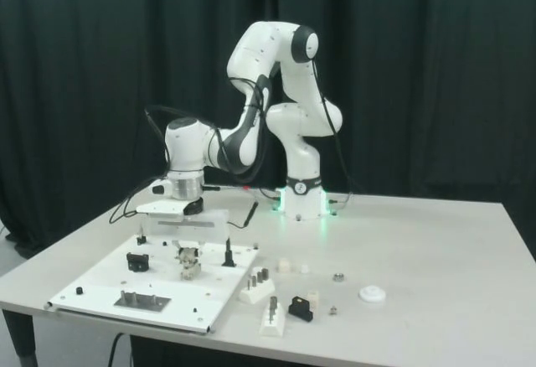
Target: Insert waterproof.
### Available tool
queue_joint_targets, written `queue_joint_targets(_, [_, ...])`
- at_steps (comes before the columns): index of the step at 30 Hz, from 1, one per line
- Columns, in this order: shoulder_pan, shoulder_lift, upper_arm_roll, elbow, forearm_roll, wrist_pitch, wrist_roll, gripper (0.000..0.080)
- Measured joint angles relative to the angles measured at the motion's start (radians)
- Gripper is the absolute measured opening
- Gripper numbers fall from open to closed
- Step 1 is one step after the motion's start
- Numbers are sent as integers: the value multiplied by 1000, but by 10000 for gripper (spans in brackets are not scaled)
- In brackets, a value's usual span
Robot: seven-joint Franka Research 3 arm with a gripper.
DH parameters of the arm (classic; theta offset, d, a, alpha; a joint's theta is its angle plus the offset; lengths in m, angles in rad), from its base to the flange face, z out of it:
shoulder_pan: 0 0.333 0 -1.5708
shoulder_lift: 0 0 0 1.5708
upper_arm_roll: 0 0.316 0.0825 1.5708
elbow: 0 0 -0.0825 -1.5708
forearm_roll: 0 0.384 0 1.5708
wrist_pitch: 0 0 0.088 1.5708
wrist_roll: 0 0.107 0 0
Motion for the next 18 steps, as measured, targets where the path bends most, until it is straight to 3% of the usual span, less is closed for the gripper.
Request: queue_joint_targets(18, [4,-25,0,-38,-1,16,-19,310])
